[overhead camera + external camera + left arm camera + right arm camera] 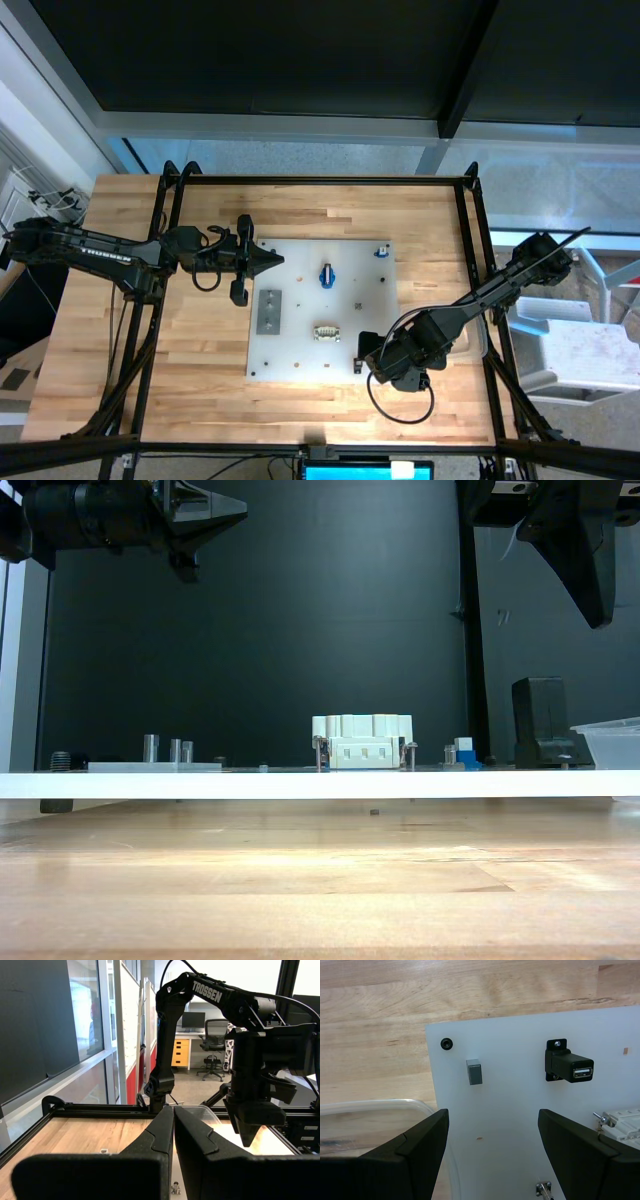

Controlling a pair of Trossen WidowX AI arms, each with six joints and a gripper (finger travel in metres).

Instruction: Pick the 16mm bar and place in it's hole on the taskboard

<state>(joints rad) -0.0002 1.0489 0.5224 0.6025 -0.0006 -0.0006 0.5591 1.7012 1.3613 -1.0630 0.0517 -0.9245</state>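
Note:
The white taskboard [300, 345] lies mid-table. On its left part sits a grey block [270, 310] in which three short metal bars stand upright [150, 748]; I cannot tell which is the 16mm bar. No gripper holds a bar. My left gripper [268, 262] hovers high over the board's far left corner, shut with nothing between its fingers [173, 1140]. My right gripper [366, 352] hangs open above the board's near right part [492, 1160], over bare board beside a black USB socket [568, 1067]. Both grippers are well above the board [215, 515] [585, 570].
A white multi-pin connector [362, 742] and a blue part [327, 274] stand on the board. Near the right gripper are a small grey key [474, 1071] and a screw hole [447, 1043]. A clear plastic bin [370, 1120] sits off the board's right edge. Black frame rails [320, 181] ring the table.

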